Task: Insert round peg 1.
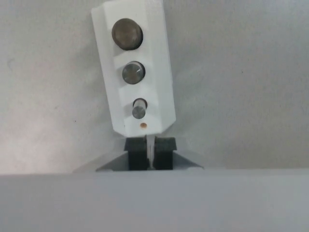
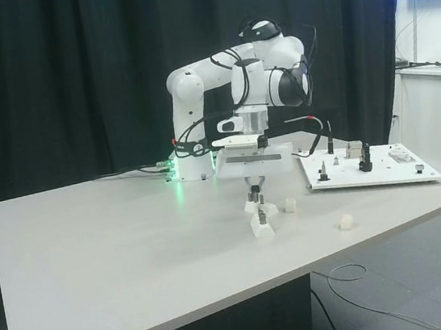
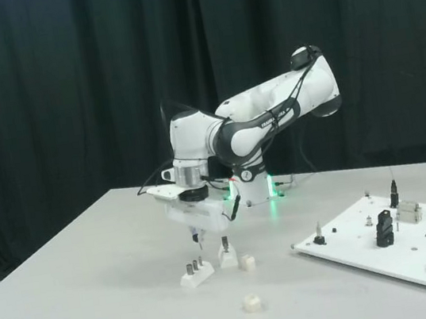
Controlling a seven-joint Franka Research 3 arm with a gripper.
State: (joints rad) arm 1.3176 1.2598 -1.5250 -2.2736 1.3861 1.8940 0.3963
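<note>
**Operator:** What is the claw doing?

**Observer:** Your claw (image 1: 149, 154) has its two black fingers pressed together on a thin round peg (image 1: 150, 147). The peg points down out of the pinch, over the counter (image 2: 117, 244). It hangs clear of the surface.

**Operator:** And where does that put the peg?

**Observer:** Take the white peg holder (image 1: 135, 72) as your mark. The peg tip hangs above the counter just off the holder's narrow end, beside it and not over it. At that end of the holder you will find a small hole (image 1: 143, 126) with nothing standing in it. Beyond the hole three round pegs stand in a row. The small peg (image 1: 139, 108) is nearest the hole, then comes the middle peg (image 1: 133, 72), and the large peg (image 1: 127, 34) is at the far end.

**Operator:** What else is around the holder?

**Observer:** In the second room view, a second white block (image 3: 227, 257) carrying one upright peg stands just beside the holder. A small white cube (image 3: 247, 263) is next to that. A white ring-shaped piece (image 3: 253, 303) lies nearer the counter's front edge. Well apart from the holder, you have the white assembly board (image 3: 386, 246) with its black fixtures. Behind the holder, a green light (image 3: 271, 199) glows at the arm's base.
</note>
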